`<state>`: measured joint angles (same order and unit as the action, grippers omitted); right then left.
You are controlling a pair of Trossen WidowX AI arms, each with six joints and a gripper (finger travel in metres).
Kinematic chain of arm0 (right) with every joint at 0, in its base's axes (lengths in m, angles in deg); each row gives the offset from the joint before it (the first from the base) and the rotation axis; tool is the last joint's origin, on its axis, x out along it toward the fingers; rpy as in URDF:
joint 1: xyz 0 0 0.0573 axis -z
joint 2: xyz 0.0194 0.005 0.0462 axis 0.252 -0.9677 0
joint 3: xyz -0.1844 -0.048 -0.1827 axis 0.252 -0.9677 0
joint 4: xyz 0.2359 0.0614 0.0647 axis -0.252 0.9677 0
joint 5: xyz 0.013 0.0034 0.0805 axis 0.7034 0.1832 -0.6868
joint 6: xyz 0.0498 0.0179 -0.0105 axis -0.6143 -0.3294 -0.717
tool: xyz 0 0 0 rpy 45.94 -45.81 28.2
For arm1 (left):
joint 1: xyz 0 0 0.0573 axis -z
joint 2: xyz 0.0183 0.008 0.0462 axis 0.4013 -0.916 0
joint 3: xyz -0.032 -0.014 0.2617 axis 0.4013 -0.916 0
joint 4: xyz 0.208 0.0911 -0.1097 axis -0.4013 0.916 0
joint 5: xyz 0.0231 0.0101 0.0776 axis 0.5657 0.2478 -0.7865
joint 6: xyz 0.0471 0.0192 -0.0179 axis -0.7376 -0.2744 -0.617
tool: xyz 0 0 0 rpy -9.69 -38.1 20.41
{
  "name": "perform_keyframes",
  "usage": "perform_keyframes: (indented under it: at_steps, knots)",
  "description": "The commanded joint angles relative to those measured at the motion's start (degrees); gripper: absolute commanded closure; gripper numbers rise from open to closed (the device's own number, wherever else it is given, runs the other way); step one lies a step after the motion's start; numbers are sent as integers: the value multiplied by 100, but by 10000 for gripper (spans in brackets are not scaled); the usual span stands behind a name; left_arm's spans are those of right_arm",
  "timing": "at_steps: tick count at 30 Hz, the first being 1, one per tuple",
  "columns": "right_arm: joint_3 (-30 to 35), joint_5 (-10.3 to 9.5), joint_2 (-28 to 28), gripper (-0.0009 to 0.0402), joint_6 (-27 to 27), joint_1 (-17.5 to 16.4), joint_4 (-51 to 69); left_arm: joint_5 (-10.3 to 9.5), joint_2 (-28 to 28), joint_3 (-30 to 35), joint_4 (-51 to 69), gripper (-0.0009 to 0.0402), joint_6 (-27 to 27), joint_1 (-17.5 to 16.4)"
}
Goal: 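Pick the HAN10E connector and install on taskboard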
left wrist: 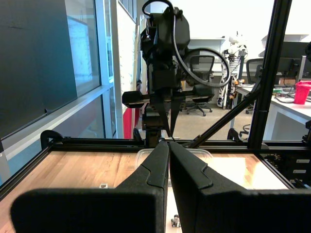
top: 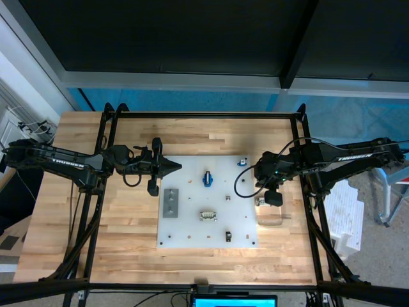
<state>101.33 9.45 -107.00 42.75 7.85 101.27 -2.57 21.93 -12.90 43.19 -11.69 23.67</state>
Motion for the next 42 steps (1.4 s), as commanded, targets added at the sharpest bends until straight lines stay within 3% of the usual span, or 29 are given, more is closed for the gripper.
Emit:
perform_keyframes:
  at_steps: [1, 9, 13, 21, 24, 35, 42]
  knots:
    - [0, 44, -2, 393, -24, -17, 315, 0, -2, 0, -2, 392, -2, 0]
    - [0, 94, -109, 393, -57, -186, 787, 0, -2, 0, -2, 392, -2, 0]
    - [0, 352, -284, 393, -57, -446, 1014, 0, -2, 0, -2, 392, -2, 0]
    - [-2, 345, -566, 386, -44, -741, 1141, 0, -2, 0, -2, 392, -2, 0]
    - [-4, 343, -669, 357, 26, -826, 1139, 0, -2, 0, -2, 392, -2, 0]
    - [-258, 361, -1064, 179, -168, -918, 857, 0, -2, 0, -2, 392, -2, -2]
    - [-540, 361, -1158, 130, -175, -955, 540, 0, -2, 0, -2, 392, -2, 0]
